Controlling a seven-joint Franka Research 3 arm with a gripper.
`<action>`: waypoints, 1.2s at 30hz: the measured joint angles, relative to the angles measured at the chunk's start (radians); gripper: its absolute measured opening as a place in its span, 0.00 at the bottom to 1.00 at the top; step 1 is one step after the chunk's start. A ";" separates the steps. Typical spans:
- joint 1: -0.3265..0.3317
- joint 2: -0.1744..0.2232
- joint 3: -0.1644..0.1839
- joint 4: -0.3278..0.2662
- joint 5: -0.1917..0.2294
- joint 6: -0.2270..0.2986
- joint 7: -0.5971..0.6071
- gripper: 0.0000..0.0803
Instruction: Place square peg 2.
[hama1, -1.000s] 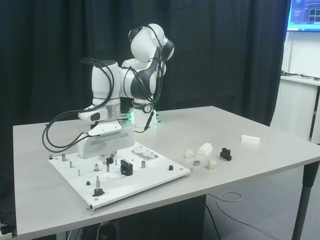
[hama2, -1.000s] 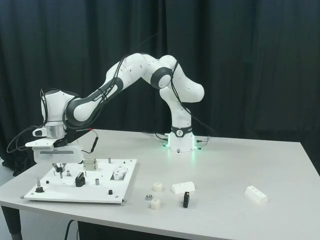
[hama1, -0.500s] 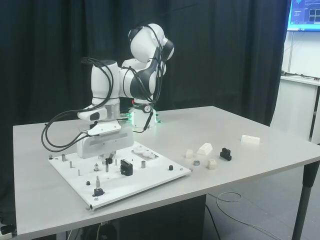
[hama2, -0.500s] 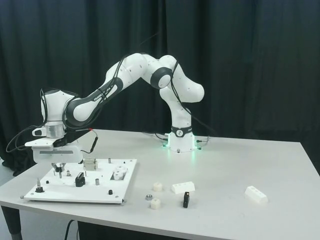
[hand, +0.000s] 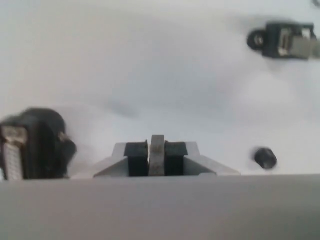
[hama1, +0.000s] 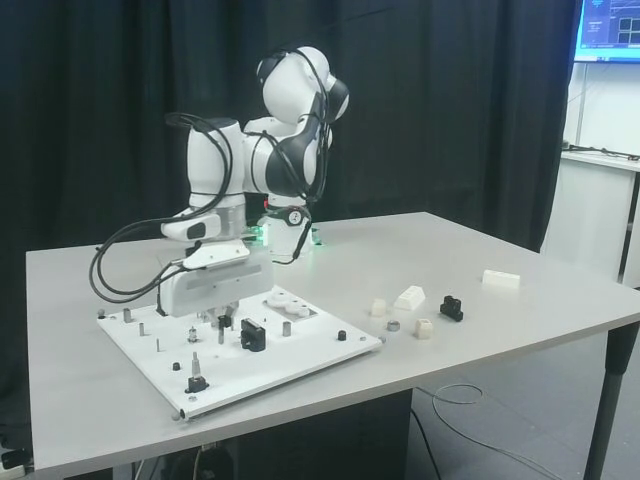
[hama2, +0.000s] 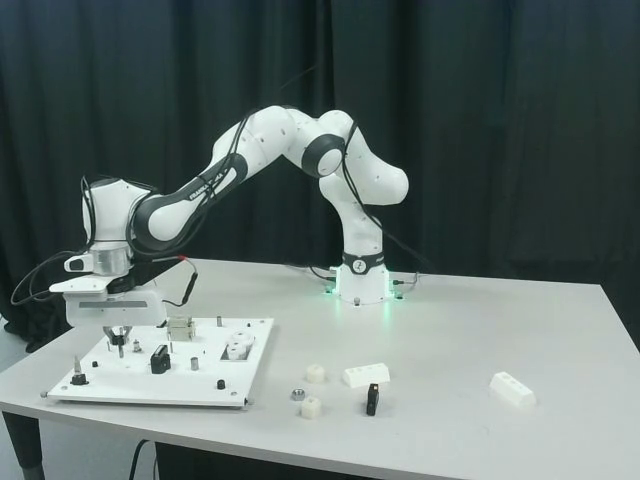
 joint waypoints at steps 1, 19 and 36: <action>0.001 -0.001 0.003 0.002 0.001 -0.001 0.000 0.08; 0.082 -0.040 0.026 0.002 0.062 -0.073 0.000 0.08; 0.242 -0.084 0.023 -0.043 0.083 -0.188 0.102 0.08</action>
